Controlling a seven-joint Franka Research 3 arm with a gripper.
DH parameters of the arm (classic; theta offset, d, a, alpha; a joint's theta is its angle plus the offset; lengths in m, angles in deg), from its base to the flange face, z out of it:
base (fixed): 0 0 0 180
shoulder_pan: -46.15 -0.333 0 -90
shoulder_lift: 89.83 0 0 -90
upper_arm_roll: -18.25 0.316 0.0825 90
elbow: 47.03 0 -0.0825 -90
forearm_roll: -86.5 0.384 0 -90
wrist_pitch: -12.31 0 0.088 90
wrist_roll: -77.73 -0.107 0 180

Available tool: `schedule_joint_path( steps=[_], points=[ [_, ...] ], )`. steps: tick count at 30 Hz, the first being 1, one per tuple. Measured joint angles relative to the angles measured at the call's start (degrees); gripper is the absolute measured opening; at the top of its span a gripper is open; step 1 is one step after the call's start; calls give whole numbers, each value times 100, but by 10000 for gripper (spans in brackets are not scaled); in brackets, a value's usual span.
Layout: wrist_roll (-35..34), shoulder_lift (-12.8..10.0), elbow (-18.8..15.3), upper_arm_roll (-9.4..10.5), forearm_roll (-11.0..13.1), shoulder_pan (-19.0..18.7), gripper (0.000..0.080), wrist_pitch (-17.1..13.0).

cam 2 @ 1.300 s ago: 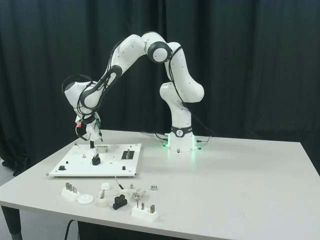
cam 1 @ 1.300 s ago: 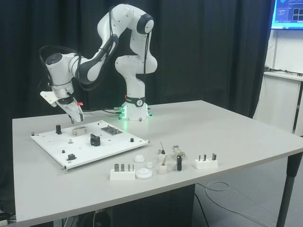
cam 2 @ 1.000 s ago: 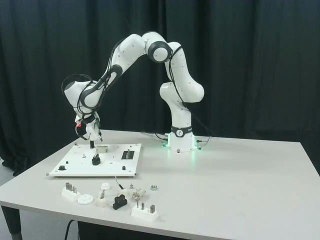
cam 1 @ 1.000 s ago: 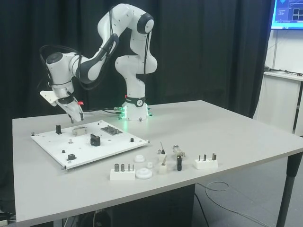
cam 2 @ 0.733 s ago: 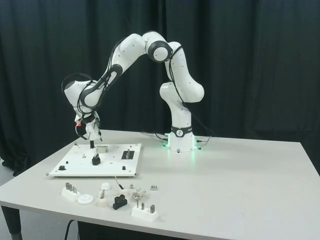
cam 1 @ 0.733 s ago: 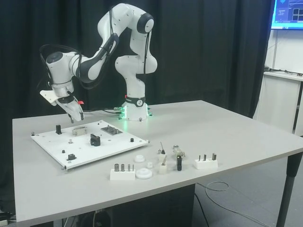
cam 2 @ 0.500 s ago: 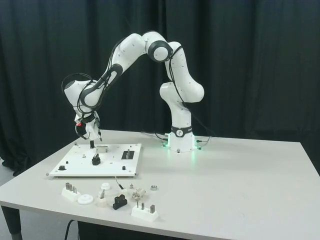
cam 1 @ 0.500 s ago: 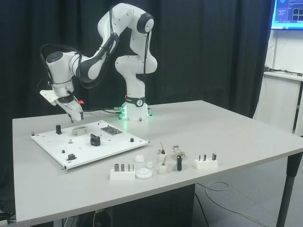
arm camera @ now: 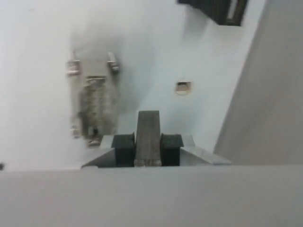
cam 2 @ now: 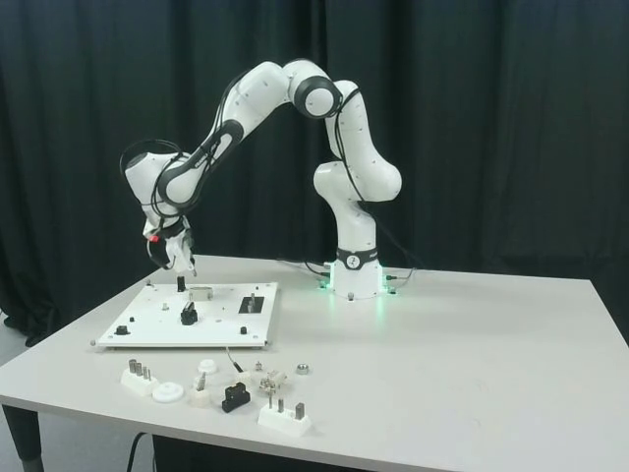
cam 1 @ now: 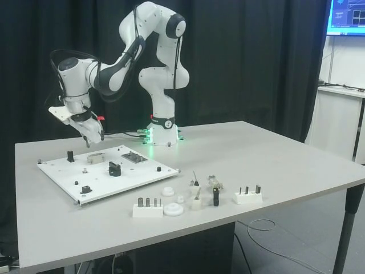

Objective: Place square peg 3.

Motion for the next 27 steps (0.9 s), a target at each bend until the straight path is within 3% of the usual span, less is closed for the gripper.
schedule_joint_path(
  steps=[15,27],
  points=[
    [216,491,7,66,92,-542,114,94],
    [398,729,-10,360,530,-1090,114,358]
  ],
)
